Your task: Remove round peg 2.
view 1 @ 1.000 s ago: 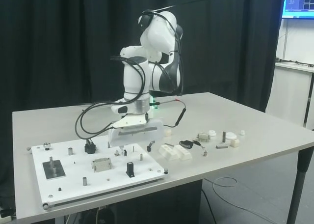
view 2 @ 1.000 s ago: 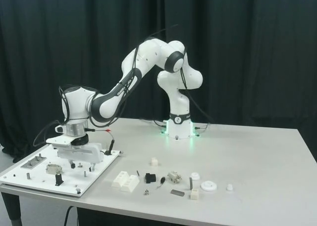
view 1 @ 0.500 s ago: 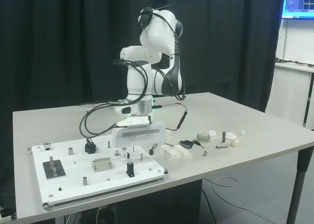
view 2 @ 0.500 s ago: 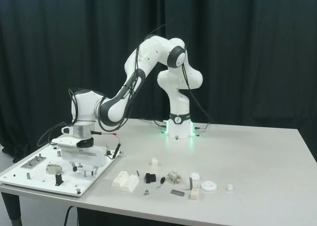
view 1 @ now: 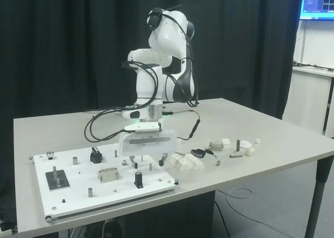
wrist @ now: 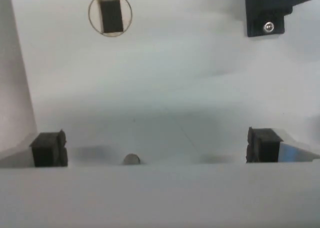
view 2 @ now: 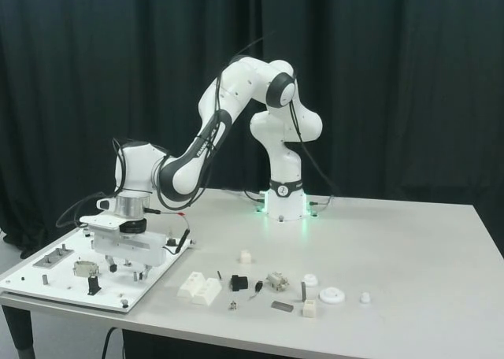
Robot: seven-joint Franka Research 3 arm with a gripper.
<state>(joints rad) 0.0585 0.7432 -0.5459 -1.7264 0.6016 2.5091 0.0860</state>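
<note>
In the wrist view a small grey round peg [wrist: 131,159] stands upright in the white board [wrist: 165,88]. It lies between the black fingertips [wrist: 48,149] of my gripper [wrist: 155,147], closer to one fingertip than the other and touching neither. The gripper is open wide and holds nothing. From the first room view, my gripper [view 1: 147,160] hangs low over the near right part of the board [view 1: 78,196], with the peg [view 1: 150,166] just below it. The second room view shows the gripper [view 2: 127,268] just above the board [view 2: 47,292].
On the board stand a black bracket [view 1: 138,179], a grey plate with a post [view 1: 56,179], a connector block [view 1: 107,174] and several short pegs. A slotted round insert [wrist: 110,14] lies close by. White blocks [view 1: 186,162] and small loose parts [view 1: 237,146] lie on the table to the right.
The gripper has shifted a little toward the board's right side and sunk closer to the board. Its fingers have stayed open.
</note>
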